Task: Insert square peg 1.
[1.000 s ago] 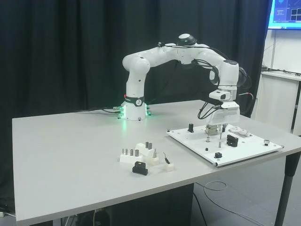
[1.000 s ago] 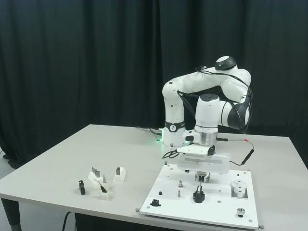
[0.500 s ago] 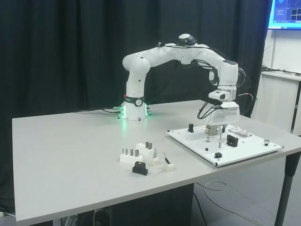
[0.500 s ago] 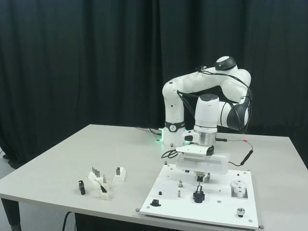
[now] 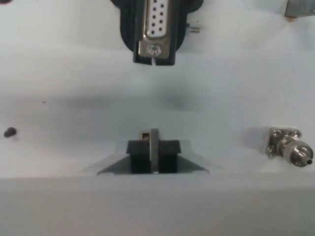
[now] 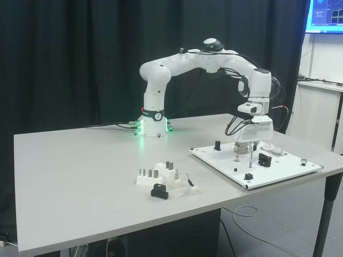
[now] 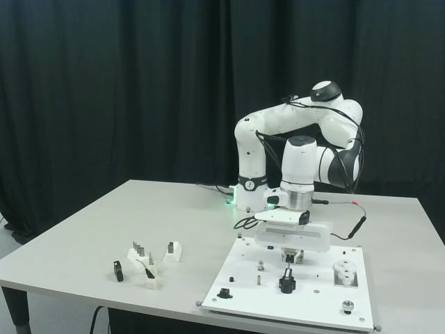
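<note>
Square peg 1, a thin grey metal bar w/ flat faces, stands upright, pinched between the two black finger pads of the gripper; the pads are closed tight on it from both sides, nothing else in the grip. Peg's lower end sits just above or at a small squarish hole in the white board; can't tell if it has entered. Taking the peg as landmark: straight ahead of it in the wrist view is a black-framed D-sub socket w/ a shiny metal shell, rows of pin holes and a screw, standing apart from the peg. Off to one side, well apart, a small threaded metal coax-type connector on a square flange; on the other side a tiny black dot, prob. a screw. In the room views the gripper hangs low over the board, w/ a black knob-like part just in front of it and a white round fixture farther off. The board is smooth, matte, flat on the grey table. Well away from the peg, near the table's front, white holder blocks carry more short grey pegs, w/ a black part beside them. White arm arches over; green light at its base.
</note>
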